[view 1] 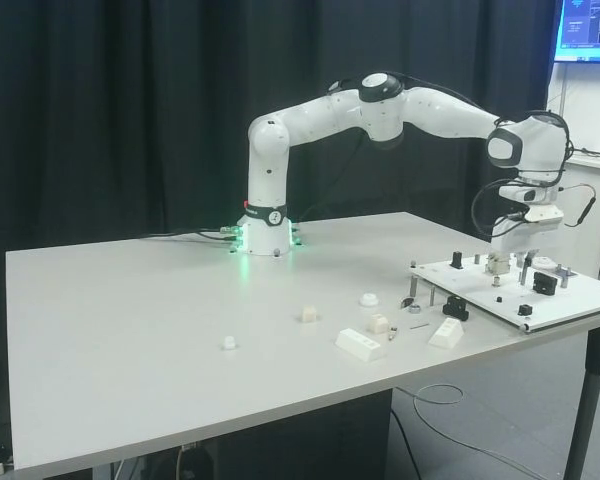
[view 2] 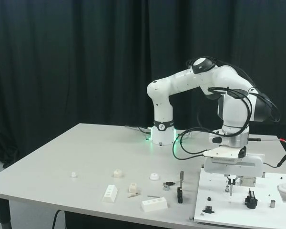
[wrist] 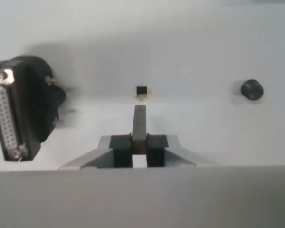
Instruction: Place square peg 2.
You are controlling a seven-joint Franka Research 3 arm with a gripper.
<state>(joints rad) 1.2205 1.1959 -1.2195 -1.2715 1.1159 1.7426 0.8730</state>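
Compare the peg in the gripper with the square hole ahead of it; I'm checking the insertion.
The square peg is grey and long, clamped between the gripper fingers. The square hole is black, small, and set in the white board. They stand apart, roughly in line. Both look square-edged.

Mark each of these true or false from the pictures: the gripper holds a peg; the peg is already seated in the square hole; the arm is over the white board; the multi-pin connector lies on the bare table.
1. The gripper holds the square peg: true.
2. The peg sits in the square hole: false; its tip is short of the hole.
3. The arm is over the white board: true.
4. The multi-pin connector lies on the bare table: false; it is on the board.
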